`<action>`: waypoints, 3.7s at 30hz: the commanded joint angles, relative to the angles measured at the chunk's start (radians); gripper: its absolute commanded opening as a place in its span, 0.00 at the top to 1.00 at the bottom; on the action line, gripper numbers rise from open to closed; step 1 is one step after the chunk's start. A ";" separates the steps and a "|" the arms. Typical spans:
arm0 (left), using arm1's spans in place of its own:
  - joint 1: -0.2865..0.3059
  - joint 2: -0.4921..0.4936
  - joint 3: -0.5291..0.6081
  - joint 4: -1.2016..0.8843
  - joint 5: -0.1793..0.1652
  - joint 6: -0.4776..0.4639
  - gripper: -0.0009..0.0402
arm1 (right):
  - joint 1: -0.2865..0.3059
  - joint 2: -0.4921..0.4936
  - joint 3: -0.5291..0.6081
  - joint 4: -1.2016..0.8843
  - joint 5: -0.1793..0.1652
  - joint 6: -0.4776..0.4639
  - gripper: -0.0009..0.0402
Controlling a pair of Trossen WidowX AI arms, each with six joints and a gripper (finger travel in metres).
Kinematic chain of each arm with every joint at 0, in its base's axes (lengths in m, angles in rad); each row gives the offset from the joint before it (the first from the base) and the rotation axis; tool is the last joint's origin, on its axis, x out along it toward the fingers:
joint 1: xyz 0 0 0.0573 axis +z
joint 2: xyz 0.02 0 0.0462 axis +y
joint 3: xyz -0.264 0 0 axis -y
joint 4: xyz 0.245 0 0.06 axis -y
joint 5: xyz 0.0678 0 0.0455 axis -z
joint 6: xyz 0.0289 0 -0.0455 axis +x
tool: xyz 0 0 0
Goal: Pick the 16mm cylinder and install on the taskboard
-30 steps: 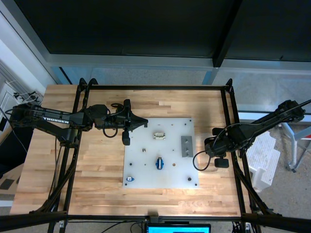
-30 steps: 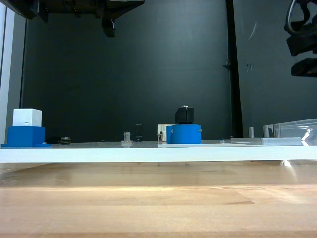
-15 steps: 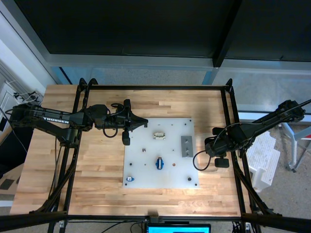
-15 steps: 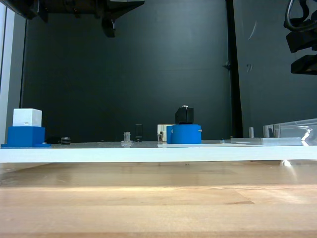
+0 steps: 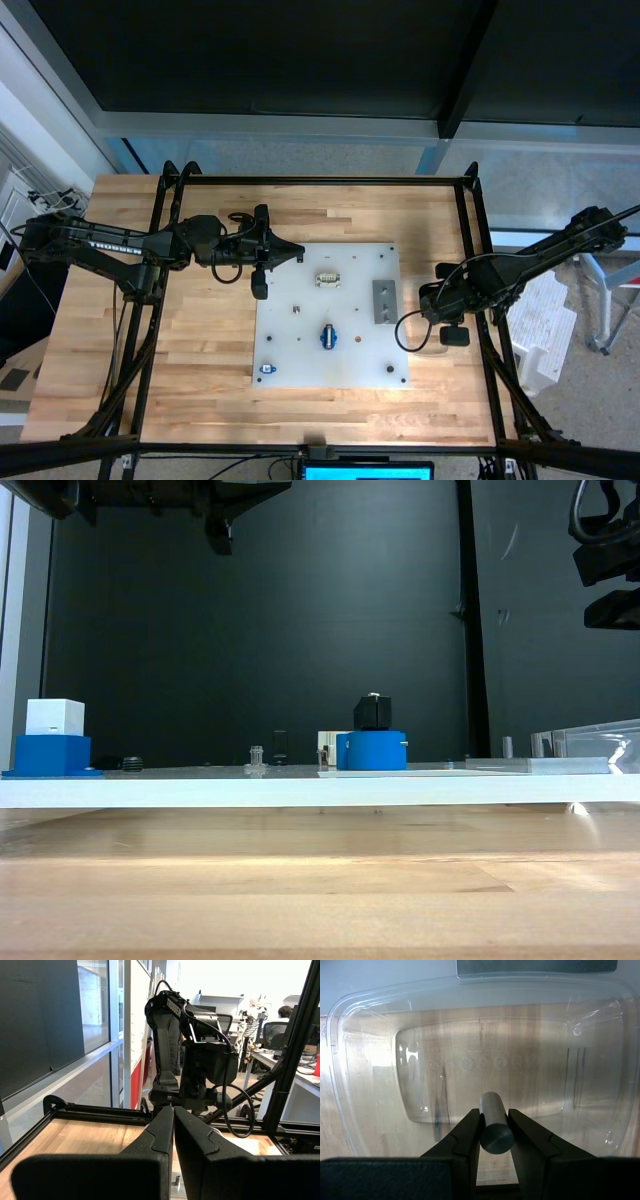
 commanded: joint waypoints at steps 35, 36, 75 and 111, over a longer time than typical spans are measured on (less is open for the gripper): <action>0.000 0.000 0.000 0.000 0.000 0.000 0.98 | -0.054 0.317 0.219 0.065 0.010 -0.024 0.60; 0.000 0.000 0.000 0.000 0.000 0.000 0.98 | -0.055 0.329 0.227 0.066 0.011 -0.024 0.57; 0.000 0.000 0.000 0.000 0.000 0.000 0.98 | -0.095 0.591 0.502 0.097 0.034 -0.025 0.47; 0.001 0.000 0.000 0.000 0.000 0.000 0.98 | 0.175 0.129 0.021 0.101 0.023 0.064 0.47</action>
